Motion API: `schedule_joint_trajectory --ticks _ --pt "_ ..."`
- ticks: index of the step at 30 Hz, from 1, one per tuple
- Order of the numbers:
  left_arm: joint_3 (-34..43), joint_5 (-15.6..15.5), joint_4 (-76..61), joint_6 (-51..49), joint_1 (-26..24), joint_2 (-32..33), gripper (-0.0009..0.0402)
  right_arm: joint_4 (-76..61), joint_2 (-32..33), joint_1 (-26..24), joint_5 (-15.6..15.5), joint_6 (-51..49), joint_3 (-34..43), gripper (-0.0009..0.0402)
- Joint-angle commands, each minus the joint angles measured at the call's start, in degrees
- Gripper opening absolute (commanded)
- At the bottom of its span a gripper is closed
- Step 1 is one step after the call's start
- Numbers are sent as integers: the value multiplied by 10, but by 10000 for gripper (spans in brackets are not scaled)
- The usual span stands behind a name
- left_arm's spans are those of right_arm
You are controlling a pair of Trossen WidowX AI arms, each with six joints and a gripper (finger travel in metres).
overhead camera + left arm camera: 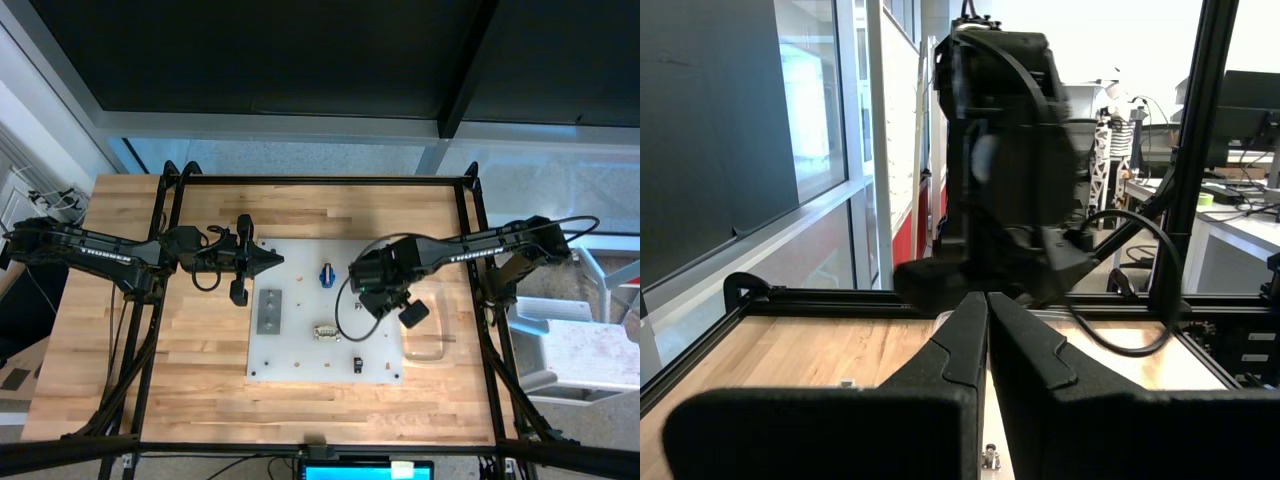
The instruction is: Pick the 16mm bar and place in it's hole on the taskboard
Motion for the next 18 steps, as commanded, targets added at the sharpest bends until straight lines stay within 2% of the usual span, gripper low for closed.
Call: schedule_joint_trajectory --ticks 1,11,18 --pt "0 0 0 0 0 0 0 -6 0 28 0 -34 0 0" --pt "0 0 0 0 0 0 0 14 0 108 0 -103 0 0" --pt "0 0 0 0 0 0 0 33 9 143 0 -114 0 0"
